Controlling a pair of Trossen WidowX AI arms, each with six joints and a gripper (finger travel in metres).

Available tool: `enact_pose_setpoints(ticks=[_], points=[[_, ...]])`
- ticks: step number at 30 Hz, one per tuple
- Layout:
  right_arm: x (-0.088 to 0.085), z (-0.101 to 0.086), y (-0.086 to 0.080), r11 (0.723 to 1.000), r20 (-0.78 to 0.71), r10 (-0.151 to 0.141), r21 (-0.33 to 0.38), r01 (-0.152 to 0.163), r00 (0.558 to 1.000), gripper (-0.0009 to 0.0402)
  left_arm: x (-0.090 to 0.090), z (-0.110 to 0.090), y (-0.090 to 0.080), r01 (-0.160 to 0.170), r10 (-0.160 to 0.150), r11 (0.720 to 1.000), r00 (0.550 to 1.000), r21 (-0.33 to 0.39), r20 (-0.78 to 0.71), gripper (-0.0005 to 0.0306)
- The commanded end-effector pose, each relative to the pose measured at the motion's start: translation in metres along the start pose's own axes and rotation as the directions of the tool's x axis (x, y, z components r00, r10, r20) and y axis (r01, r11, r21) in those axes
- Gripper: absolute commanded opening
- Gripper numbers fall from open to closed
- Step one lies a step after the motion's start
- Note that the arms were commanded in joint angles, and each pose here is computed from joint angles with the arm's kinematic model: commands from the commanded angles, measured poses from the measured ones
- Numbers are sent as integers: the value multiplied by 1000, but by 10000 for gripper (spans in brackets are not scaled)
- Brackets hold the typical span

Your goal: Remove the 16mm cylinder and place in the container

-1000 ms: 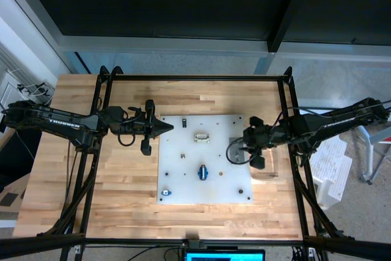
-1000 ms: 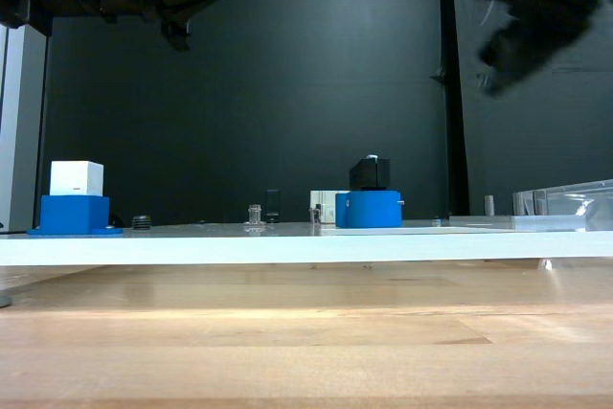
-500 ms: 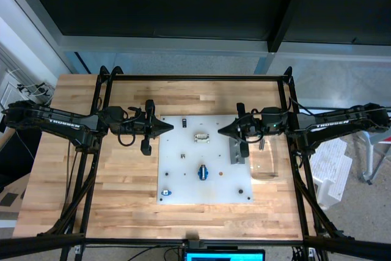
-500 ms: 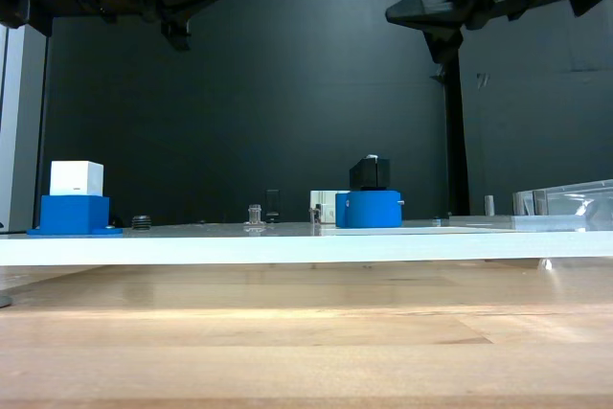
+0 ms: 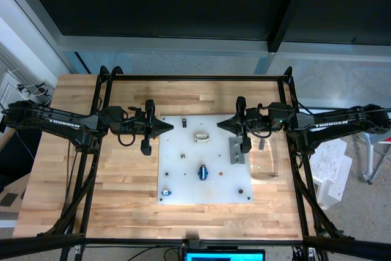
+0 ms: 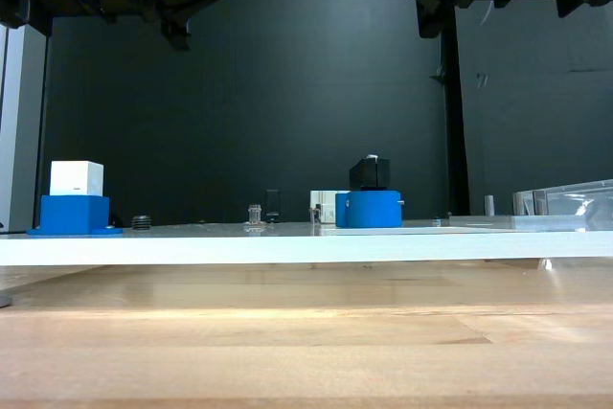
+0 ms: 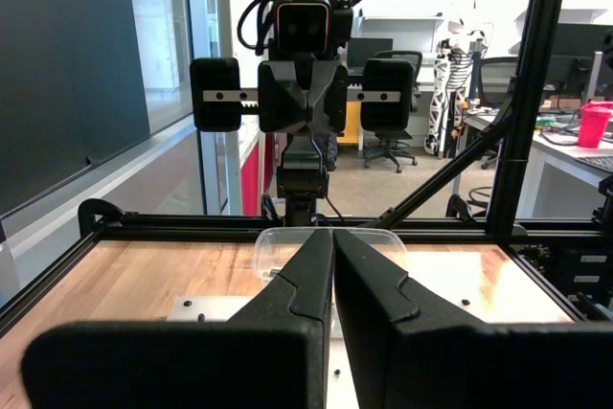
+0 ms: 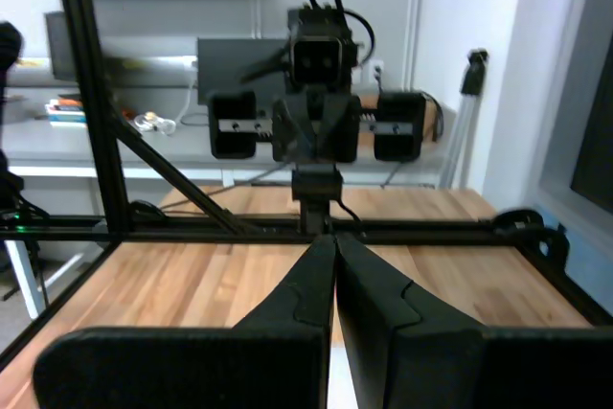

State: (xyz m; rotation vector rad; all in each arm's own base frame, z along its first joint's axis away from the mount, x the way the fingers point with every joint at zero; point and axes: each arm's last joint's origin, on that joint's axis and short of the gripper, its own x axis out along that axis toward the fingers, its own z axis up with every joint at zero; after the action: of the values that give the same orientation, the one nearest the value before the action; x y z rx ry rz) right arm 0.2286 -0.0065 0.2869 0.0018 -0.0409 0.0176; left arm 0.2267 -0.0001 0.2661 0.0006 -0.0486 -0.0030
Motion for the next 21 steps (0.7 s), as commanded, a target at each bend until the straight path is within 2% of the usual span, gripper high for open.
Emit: enact_pose_setpoints(ticks=[1,3,7,10,14,15,17,19,21], points=[[3,0,-6,1000,15,-19,-3,19,1000,0,0,0,0,0,0,1000,1000,0,0,0],[4,-1,-7,1000,15,-4,1,4,1000,0,0,0,0,0,0,1000,1000,0,0,0],[6,-4,-7,1000,4,-5,13,5,1000,0,0,0,0,0,0,1000,1000,0,0,0],[7,-5,-8,1000,-1,-19,14,19,1000,0,0,0,0,0,0,1000,1000,0,0,0],[7,-5,-7,1000,-3,-22,15,23,1000,0,0,0,0,0,0,1000,1000,0,0,0],[7,-5,-7,999,-4,-32,16,32,999,0,0,0,0,0,0,1000,1000,0,0,0],[7,-5,-5,999,-2,-30,15,30,1000,0,0,0,0,0,0,1000,1000,0,0,0],[7,-5,-2,999,-2,-44,14,44,999,0,0,0,0,0,0,1000,1000,0,0,0],[7,-5,2,999,-1,-36,7,36,999,0,0,0,0,0,0,1000,1000,0,0,0]])
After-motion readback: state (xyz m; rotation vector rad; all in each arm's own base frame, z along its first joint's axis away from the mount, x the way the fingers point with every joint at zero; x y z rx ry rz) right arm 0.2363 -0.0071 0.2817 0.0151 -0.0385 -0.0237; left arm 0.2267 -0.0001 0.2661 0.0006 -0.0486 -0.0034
